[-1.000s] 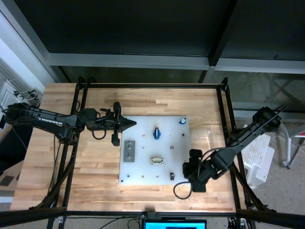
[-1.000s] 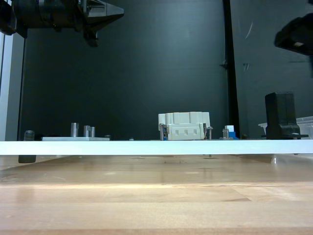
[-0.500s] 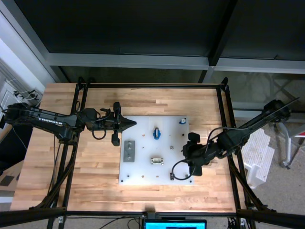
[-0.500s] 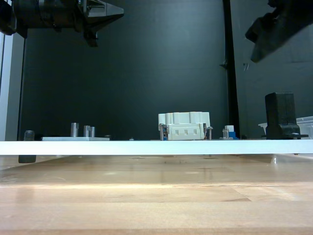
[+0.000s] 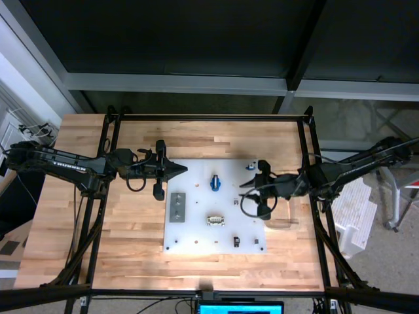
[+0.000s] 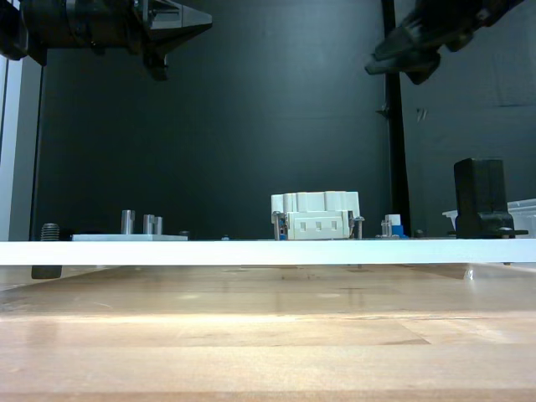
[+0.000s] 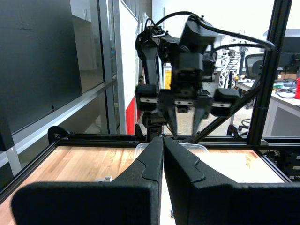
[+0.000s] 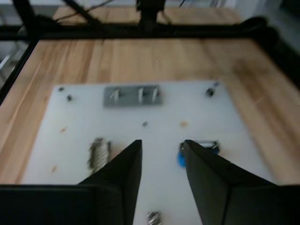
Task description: Pick the 16mm bar and install on taskboard
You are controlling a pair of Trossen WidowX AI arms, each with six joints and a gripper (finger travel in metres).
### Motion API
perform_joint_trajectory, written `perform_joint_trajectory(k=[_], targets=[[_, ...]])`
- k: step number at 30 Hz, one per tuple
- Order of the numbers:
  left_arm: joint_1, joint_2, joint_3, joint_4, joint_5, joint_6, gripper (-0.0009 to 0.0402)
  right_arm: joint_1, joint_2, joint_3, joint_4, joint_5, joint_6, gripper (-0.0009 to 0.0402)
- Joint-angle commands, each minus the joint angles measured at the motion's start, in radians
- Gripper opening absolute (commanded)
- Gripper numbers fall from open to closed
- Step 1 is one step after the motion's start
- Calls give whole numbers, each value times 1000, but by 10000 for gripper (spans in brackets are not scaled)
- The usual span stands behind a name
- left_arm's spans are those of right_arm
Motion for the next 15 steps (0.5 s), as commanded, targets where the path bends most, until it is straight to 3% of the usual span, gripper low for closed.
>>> perform_joint_trajectory(k=[1, 9, 13, 15], targets=[[0, 0, 0, 0, 0, 0, 0, -41, -26, -22, 66, -11, -58, 83], [0, 0, 0, 0, 0, 0, 0, -120, -81, -95, 266, -15, -176, 23], [0, 0, 0, 0, 0, 0, 0, -169, -95, -118, 349, -110, -209, -2], [0, 0, 0, 0, 0, 0, 0, -193, -100, -125, 378, -128, -209, 3]])
